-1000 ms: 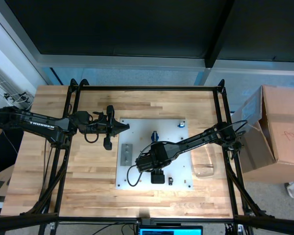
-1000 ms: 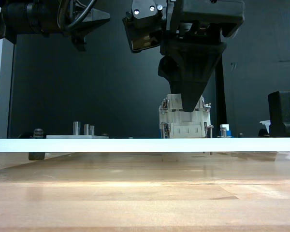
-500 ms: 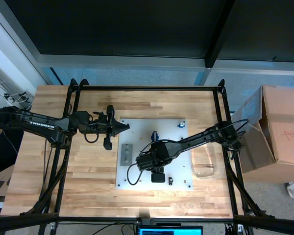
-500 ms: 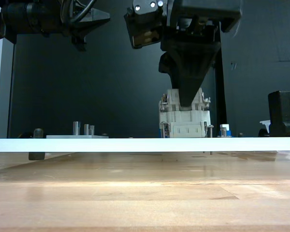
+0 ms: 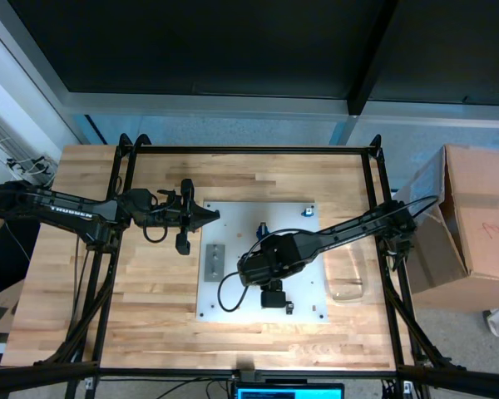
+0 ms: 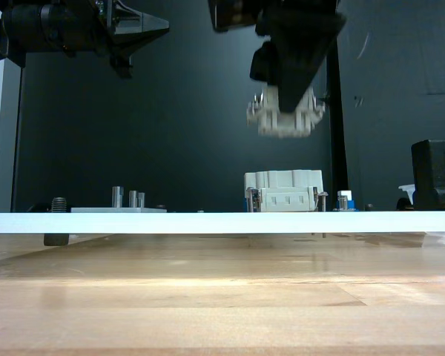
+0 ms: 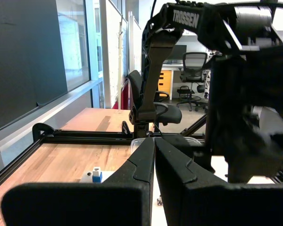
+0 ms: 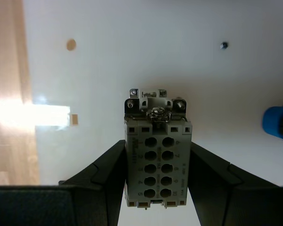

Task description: Remove the HAN10E connector from the taskboard and place in the container

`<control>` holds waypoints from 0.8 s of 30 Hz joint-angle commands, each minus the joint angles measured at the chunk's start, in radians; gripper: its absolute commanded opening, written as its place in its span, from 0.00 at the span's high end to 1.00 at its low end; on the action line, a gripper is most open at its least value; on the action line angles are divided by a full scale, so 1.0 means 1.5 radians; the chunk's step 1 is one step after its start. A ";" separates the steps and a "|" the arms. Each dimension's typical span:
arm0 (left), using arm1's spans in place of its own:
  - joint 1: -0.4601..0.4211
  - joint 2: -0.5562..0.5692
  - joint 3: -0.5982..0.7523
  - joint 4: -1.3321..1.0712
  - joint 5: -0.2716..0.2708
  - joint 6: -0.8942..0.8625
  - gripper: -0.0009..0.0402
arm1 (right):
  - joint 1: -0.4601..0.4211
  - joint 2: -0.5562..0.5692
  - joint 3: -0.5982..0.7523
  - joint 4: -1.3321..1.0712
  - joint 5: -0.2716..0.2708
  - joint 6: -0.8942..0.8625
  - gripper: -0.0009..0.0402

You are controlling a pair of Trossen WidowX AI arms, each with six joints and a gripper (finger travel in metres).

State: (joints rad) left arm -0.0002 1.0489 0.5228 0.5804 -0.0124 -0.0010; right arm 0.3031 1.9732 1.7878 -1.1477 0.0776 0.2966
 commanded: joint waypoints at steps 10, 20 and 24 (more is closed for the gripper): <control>0.000 0.000 0.000 0.000 0.000 0.000 0.98 | 0.010 -0.123 -0.019 -0.036 0.000 0.001 0.91; 0.000 0.000 0.000 0.000 0.000 0.000 0.98 | 0.012 -0.261 -0.184 -0.019 0.037 0.080 0.91; 0.000 0.000 0.000 0.000 0.000 0.000 0.98 | 0.012 -0.321 -0.272 0.003 0.043 0.126 0.91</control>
State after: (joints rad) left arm -0.0002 1.0489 0.5224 0.5800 -0.0124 -0.0006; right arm 0.3210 1.5162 1.4189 -1.1568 0.1402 0.4637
